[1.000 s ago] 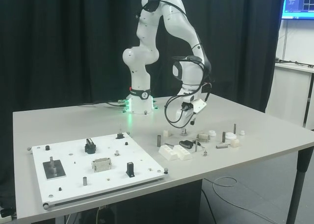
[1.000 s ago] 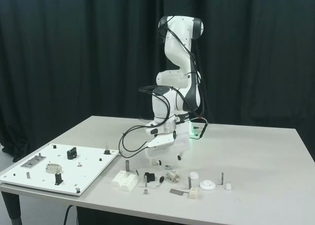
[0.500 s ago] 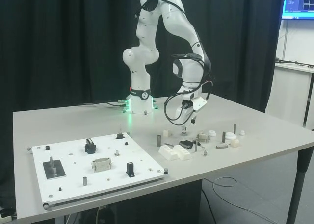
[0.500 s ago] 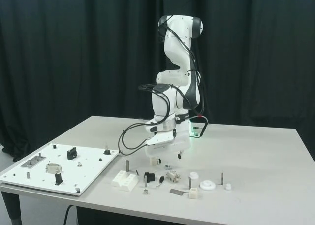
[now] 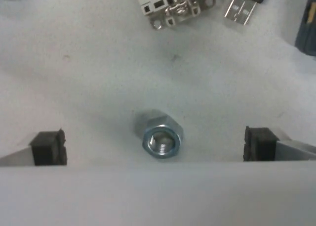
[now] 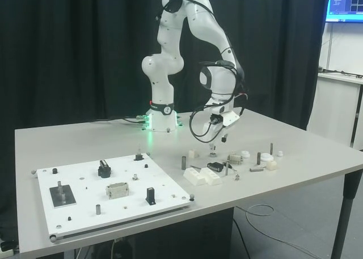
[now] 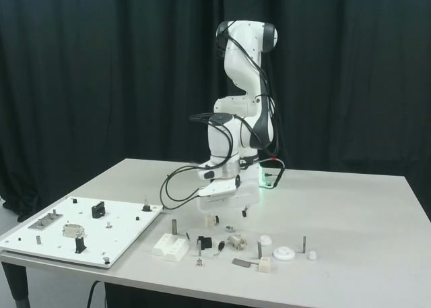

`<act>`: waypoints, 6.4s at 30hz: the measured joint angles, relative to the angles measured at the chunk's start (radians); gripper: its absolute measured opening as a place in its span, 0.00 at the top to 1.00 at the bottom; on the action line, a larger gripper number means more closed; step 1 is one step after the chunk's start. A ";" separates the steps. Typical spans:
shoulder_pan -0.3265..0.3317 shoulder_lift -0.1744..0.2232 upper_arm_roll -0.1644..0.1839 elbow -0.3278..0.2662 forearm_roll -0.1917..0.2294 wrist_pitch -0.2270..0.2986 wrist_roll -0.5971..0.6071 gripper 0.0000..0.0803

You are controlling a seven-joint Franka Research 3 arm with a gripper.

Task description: Remove Ethernet.

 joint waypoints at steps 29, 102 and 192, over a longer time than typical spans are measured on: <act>-0.010 -0.018 -0.239 0.163 -0.152 -0.091 0.106 0.00; -0.393 0.124 -0.387 0.359 0.338 -0.361 0.987 0.00; -0.395 0.169 -0.399 0.160 0.530 -0.273 0.888 0.00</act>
